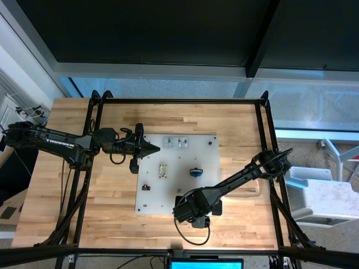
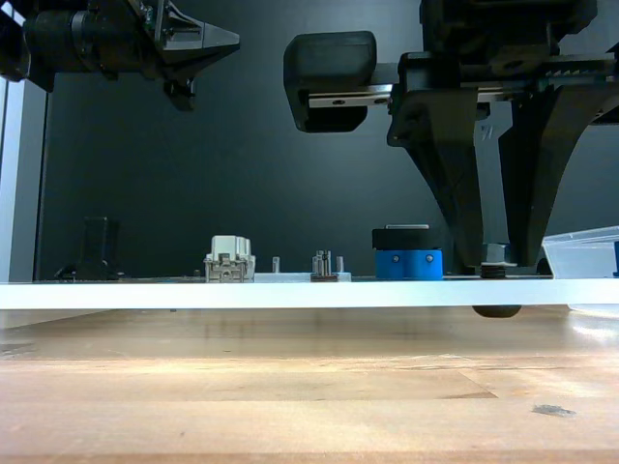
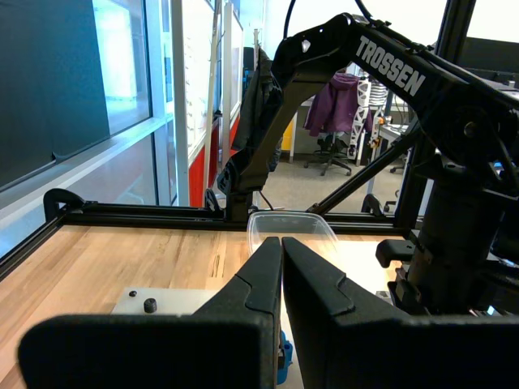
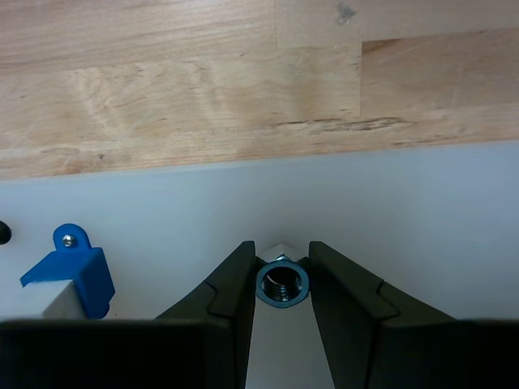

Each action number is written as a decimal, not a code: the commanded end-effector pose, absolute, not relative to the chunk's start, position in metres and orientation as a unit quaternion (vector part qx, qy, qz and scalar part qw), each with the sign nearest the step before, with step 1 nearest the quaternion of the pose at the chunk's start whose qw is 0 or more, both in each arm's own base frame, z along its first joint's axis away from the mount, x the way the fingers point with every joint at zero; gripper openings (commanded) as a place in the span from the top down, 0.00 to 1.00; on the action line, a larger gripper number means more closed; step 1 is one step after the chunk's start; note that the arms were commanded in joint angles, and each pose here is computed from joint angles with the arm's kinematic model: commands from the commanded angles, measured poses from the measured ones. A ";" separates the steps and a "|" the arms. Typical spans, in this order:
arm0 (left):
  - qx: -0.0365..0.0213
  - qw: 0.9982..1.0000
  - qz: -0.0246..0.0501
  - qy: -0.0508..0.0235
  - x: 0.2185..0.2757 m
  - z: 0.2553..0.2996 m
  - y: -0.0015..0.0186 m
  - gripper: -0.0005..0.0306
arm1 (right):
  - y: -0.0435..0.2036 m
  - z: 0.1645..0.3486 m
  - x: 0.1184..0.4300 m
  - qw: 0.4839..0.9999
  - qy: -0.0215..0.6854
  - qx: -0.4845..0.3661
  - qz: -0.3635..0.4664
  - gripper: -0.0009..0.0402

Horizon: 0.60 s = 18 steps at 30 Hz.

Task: Pick the M12 fastener and fasten on the M12 threads

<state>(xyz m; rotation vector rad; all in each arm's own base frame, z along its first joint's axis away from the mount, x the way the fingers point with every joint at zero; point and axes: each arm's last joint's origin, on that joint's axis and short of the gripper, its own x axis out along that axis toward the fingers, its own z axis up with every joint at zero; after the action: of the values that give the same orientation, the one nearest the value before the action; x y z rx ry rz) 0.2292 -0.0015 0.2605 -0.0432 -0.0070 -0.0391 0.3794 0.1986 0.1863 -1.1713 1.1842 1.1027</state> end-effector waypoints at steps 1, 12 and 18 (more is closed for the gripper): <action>-0.022 1.000 -0.020 -0.004 0.2292 0.2605 -0.0014 0.98 | 0.198 0.184 0.380 0.543 0.498 -0.493 0.463 0.91; -0.022 1.000 -0.020 -0.004 0.2292 0.2605 -0.0015 0.98 | 0.196 0.179 0.381 0.546 0.497 -0.492 0.461 0.91; -0.022 1.000 -0.020 -0.004 0.2292 0.2605 -0.0014 0.98 | 0.196 0.179 0.380 0.546 0.499 -0.491 0.460 0.91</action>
<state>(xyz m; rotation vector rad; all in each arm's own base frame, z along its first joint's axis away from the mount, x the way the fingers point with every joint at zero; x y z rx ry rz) 0.2292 -0.0015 0.2605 -0.0435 -0.0073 -0.0391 0.3801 0.1961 0.1807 -1.1634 1.1737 1.0911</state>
